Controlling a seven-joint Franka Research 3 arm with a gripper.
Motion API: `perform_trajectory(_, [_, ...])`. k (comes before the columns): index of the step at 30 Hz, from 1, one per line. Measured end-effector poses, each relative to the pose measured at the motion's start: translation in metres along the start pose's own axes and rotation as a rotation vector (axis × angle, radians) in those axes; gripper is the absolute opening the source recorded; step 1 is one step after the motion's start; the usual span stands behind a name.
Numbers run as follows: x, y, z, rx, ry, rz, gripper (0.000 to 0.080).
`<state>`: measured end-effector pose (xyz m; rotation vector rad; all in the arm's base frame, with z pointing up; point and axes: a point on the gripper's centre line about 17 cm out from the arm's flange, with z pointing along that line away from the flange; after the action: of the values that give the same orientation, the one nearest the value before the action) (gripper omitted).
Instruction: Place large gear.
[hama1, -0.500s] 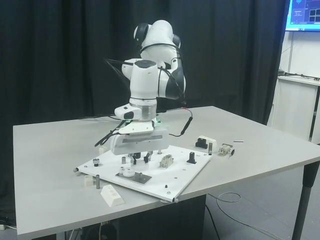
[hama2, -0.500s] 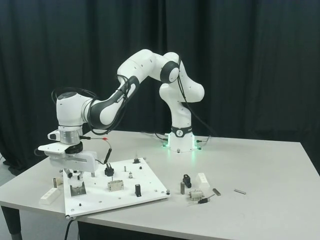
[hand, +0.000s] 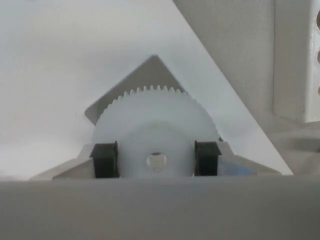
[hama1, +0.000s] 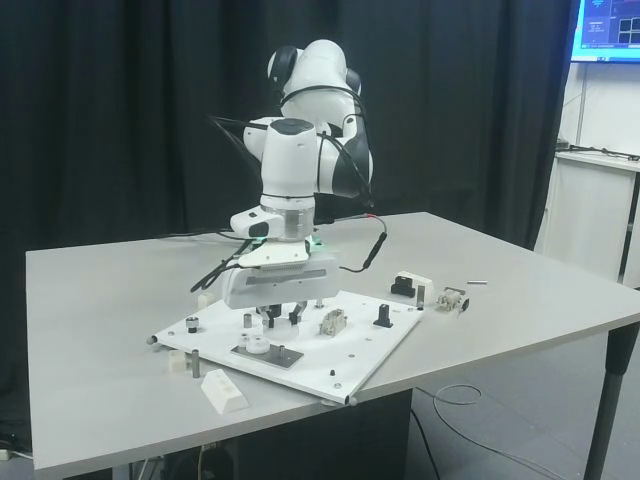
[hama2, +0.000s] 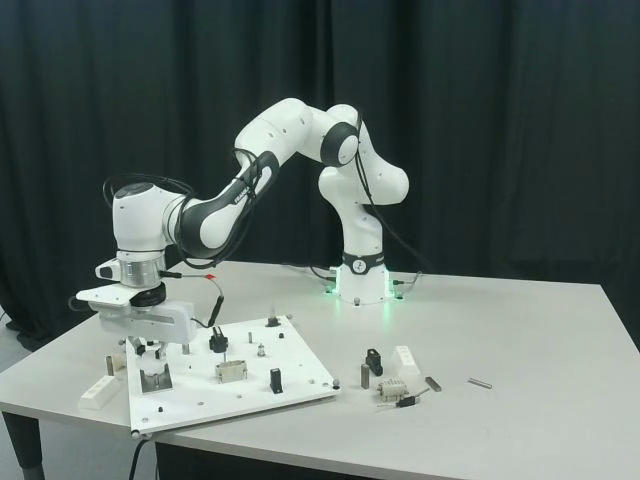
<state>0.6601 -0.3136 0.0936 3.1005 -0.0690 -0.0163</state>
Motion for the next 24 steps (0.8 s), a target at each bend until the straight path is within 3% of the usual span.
perform_trajectory(24, [0.0034,-0.0003,-0.0009,-0.006,0.009,0.023,0.0326])
